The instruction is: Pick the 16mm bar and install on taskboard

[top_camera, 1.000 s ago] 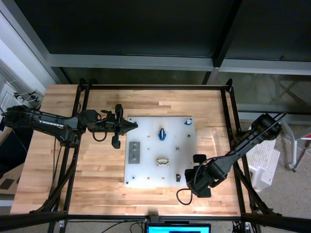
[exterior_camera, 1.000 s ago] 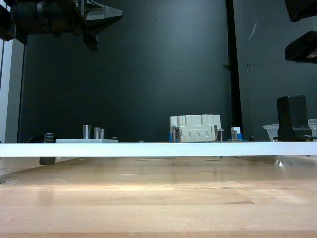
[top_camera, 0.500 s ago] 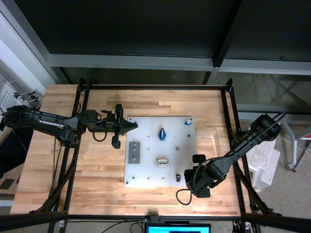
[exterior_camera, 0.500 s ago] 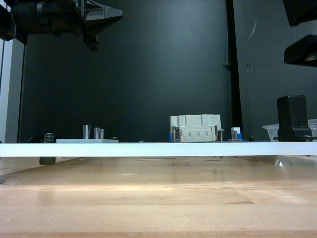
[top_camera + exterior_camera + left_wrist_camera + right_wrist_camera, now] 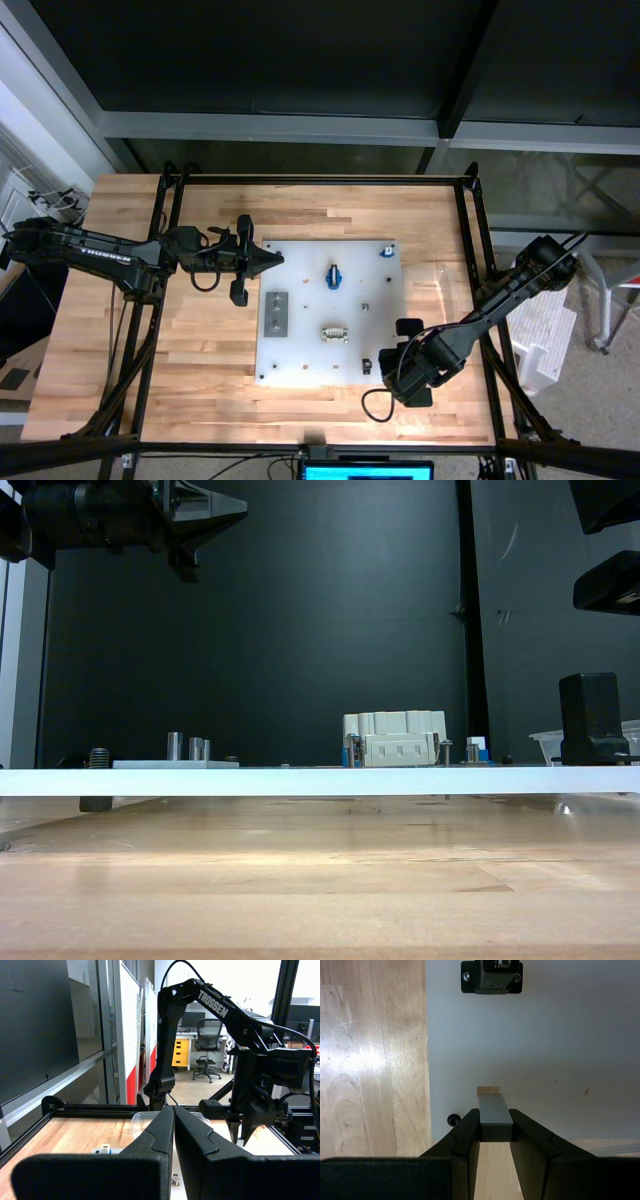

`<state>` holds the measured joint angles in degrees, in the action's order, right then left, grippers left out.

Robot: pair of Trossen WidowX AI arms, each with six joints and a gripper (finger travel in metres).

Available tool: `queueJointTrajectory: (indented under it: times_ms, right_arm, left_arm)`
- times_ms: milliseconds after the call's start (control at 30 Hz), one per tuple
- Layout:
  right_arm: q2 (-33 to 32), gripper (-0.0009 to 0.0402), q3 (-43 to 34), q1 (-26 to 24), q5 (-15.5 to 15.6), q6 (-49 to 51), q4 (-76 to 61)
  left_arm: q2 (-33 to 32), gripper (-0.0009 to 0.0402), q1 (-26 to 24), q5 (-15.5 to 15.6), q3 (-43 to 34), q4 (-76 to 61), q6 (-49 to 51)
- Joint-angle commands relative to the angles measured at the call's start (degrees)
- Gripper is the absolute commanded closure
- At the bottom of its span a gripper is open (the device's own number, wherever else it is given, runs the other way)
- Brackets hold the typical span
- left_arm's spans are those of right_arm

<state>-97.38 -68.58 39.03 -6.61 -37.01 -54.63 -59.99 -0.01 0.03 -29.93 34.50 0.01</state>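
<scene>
Right wrist view: right claw [image 5: 495, 1116] grips the grey bar [image 5: 494, 1109] over the near right corner of the board [image 5: 545, 1035], bar in line with the claw, square hole [image 5: 487, 1091] just past its tip; left claw [image 5: 174, 1108] closed, empty, above its left edge

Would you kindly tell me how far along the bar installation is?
Done: the 16mm bar is picked up, clamped in the right pincer. In hand: it hangs over the taskboard near a square opening. Remaining: seating it. The left pincer, shut, hovers above the board's left edge.
</scene>
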Motion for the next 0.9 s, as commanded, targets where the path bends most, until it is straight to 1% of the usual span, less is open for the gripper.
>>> queueJointTrajectory:
  times_ms: [33, 133, 900]
  right_arm:
    - [-0.1, 0.0393, 0.0, 0.0, 0.2, -0.4, 0.1]
    - [-0.1, 0.0393, 0.0, 0.0, 0.2, -1.6, 0.2]
    - [-0.1, 0.0393, -0.2, 0.0, 0.2, -1.5, 0.4]
  left_arm:
    - [0.0, 0.0393, 0.0, 0.0, 0.0, 0.0, 0.0]
    - [0.0, 0.0393, 0.0, 0.0, 0.0, 0.0, 0.0]
    - [0.0, 0.0393, 0.0, 0.0, 0.0, 0.0, 0.0]
